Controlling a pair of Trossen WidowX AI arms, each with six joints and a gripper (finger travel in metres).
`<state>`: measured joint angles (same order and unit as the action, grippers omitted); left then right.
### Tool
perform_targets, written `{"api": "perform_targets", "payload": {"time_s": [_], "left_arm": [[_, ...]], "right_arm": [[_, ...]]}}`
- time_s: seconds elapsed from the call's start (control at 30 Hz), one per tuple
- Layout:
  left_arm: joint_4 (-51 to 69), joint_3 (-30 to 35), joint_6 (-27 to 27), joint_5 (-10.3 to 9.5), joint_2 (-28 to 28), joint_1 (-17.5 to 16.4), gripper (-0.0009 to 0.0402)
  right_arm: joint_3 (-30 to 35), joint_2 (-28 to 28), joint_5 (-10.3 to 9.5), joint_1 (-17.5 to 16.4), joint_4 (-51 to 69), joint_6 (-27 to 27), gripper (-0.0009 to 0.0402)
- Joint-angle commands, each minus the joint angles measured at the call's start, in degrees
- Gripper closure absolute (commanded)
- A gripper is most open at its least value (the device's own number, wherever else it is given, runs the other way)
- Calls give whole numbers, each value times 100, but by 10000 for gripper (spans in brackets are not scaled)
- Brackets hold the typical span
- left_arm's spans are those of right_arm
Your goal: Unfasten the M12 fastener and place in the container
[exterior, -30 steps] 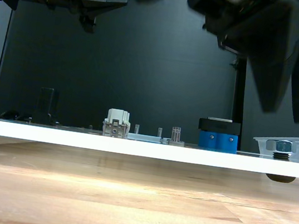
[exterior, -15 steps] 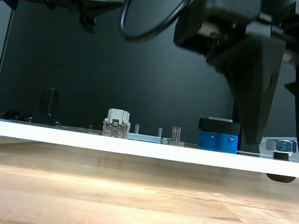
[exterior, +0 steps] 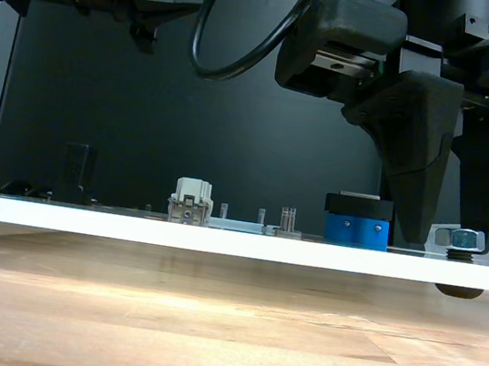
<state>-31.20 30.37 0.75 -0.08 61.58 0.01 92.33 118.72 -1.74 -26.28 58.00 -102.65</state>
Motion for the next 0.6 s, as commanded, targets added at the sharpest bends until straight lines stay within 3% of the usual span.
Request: {"api": "perform_targets", "payload": {"time_s": [0.03,0.13,0.37,0.6], "left_arm": [[0,0,0,2,2,-2,393],[0,0,0,2,2,0,393],[0,0,0,2,2,-2,393],[0,0,0,2,2,-2,393]], "right_arm": [[-7,-2,-9,2,4,7,266],[-7,-2,-96,4,9,26,287],[-7,-2,-103,4,0,118,334],[-7,-2,-105,7,2,184,355]]}}
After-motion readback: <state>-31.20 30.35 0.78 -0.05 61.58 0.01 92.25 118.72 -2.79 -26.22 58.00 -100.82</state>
